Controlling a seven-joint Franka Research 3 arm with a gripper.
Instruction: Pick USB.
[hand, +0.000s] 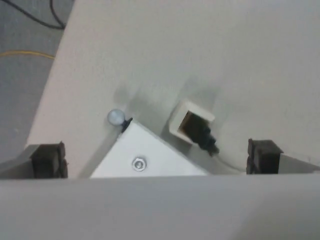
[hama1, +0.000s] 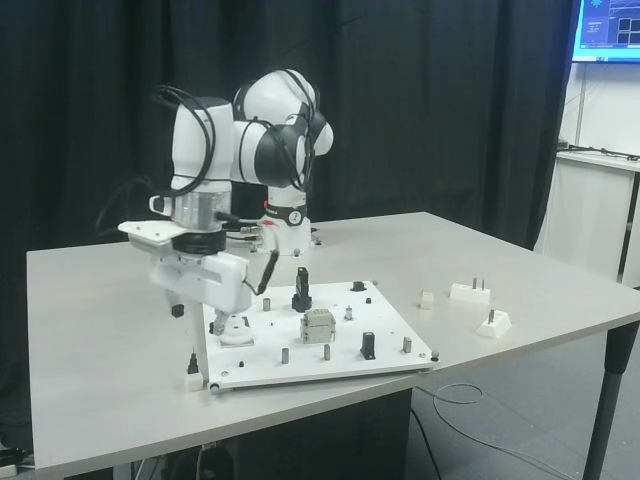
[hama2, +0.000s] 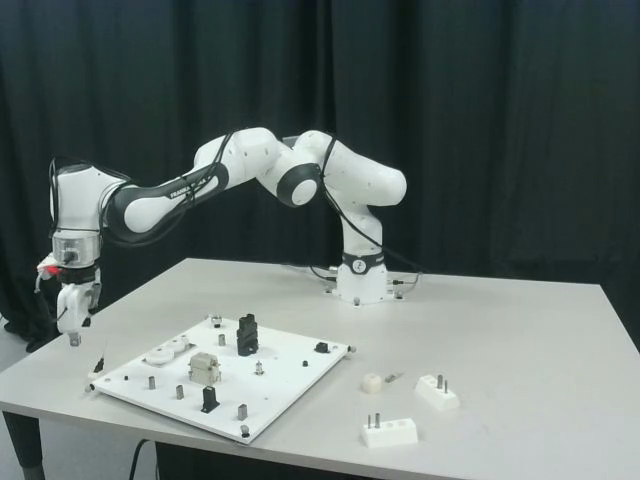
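In the wrist view the black USB plug (hand: 202, 134) stands in a small white socket block (hand: 186, 121) on the grey table, just off a corner of the white board (hand: 150, 155). My gripper (hand: 155, 158) hangs above it, open, both black fingertips (hand: 48, 160) far apart and holding nothing. From the first room view the plug (hama1: 192, 360) sticks up beside the board's near left corner, directly below my gripper (hama1: 196, 318). The second room view has my gripper (hama2: 72, 336) a short way above the plug (hama2: 100, 362).
The white board (hama1: 330, 365) carries several small black, grey and white parts. Three white blocks (hama1: 470, 292) lie on the table to its right. The table's edge (hand: 47, 90) runs close to the plug, with cables on the floor beyond it.
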